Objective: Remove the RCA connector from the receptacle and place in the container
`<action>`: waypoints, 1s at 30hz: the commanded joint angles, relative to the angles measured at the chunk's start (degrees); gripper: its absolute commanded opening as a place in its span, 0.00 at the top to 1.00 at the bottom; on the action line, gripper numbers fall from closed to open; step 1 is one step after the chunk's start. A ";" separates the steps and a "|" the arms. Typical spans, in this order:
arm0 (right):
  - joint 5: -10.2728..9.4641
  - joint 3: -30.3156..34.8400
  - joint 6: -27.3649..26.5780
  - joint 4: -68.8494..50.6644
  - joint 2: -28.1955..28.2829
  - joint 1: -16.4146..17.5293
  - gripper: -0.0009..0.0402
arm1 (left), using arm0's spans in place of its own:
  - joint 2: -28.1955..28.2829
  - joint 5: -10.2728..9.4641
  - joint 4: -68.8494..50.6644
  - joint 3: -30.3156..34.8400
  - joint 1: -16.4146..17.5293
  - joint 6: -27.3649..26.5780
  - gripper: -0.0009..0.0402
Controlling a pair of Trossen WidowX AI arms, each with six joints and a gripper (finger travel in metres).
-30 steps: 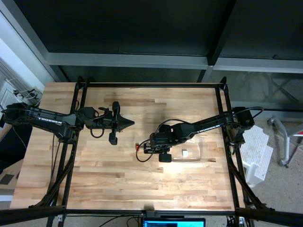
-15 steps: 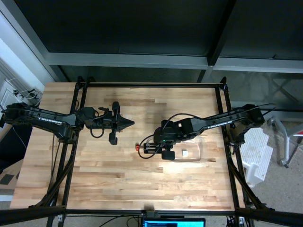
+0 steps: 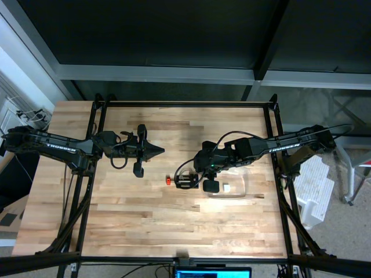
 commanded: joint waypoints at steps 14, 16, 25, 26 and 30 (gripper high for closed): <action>0.02 -12.85 5.22 -0.15 -9.99 1.92 0.97 | 0.00 0.00 0.00 0.00 0.02 0.00 0.98; 0.02 -15.04 6.29 -0.17 -11.82 2.10 0.97 | 0.00 0.00 0.00 0.00 0.00 0.00 0.98; 0.04 -22.27 9.18 -3.56 -17.31 3.65 0.97 | 0.00 0.00 0.00 0.00 0.00 0.00 0.98; 0.04 -23.04 9.40 -3.67 -17.84 3.82 0.97 | 0.00 0.00 0.00 0.00 0.00 0.00 0.98; 0.04 -25.00 10.56 -5.51 -18.93 4.44 0.97 | 0.00 0.00 0.00 0.00 0.00 0.00 0.98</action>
